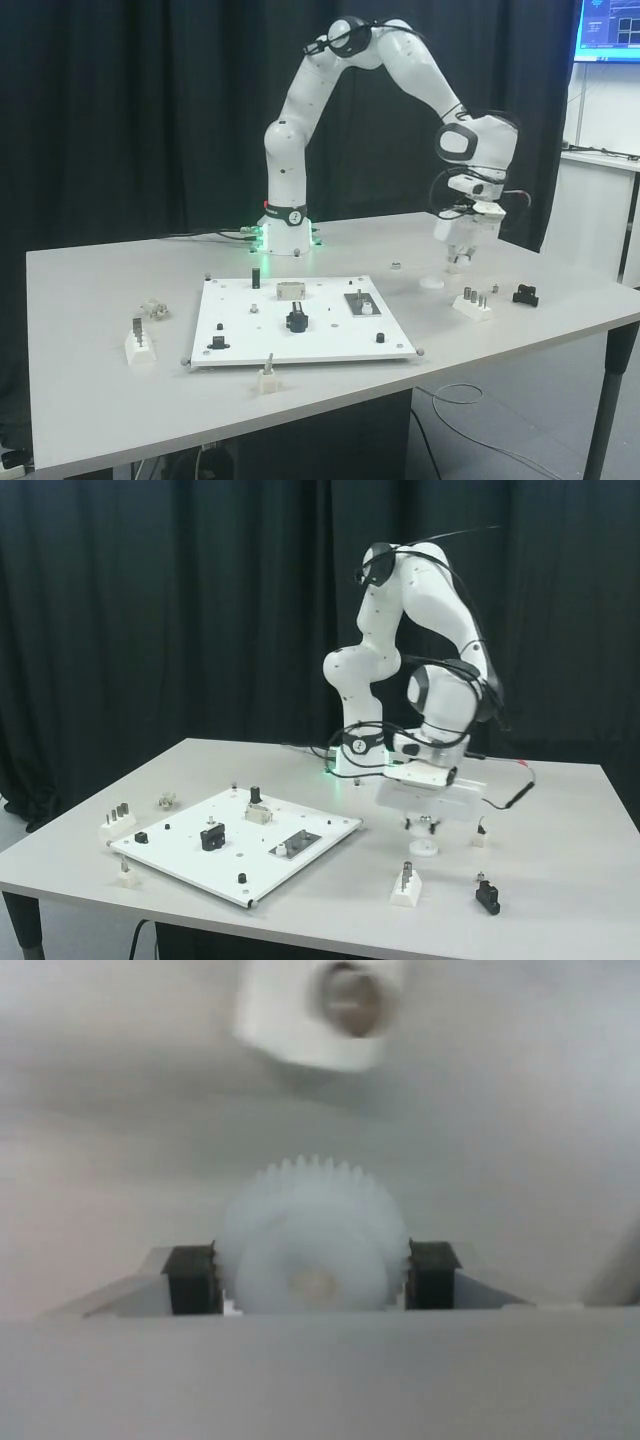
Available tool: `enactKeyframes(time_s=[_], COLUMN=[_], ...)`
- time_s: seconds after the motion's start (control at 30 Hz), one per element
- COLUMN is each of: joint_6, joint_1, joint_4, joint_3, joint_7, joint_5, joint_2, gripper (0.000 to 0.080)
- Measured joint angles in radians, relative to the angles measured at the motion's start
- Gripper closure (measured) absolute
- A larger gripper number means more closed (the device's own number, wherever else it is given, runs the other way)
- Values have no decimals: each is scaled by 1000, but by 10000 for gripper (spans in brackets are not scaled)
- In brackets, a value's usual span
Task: Insert medium gear.
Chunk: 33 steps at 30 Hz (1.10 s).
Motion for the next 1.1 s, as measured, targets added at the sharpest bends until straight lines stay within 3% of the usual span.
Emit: enactKeyframes(time_s=[0.27,0.57,1.1], joint_6=[-21,-10,151], joint_1=[-86,-194,-375], joint_4=[-30,-99,-253], joint_3=[2,20,58], joint_7=[-26,-87,-254], joint_5=[-61,-71,-49], joint_2=[-49,-110,-193], gripper=[404,404,404])
